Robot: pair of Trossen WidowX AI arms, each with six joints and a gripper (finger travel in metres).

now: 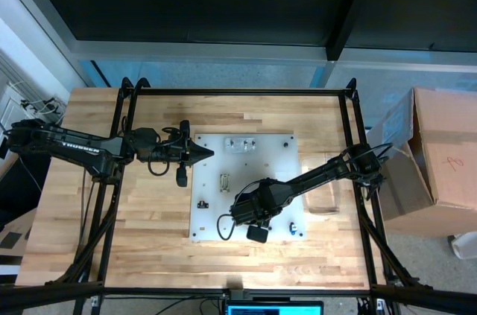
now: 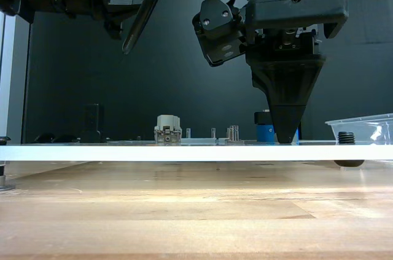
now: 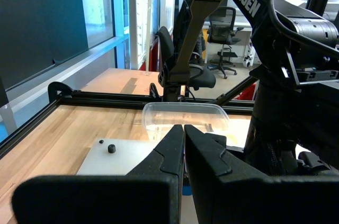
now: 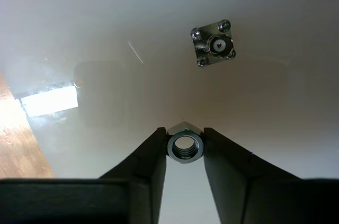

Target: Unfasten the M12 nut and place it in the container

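At the near edge of the white board [image 1: 272, 162] we see the right gripper [image 4: 184, 135] pointing straight down, its tips at the board's surface. Its jaws pinch the silver nut [image 4: 185, 148] by its flats. The nut is clear of its stud: a pale surface shows through its bore, and the black ribbed stud [image 2: 346, 138] stands bare toward the board's right edge. Just off that edge sits the clear container [image 1: 322, 202]. Farther back, the left gripper [image 1: 209, 153] hangs above the board's far left part, jaws pressed together.
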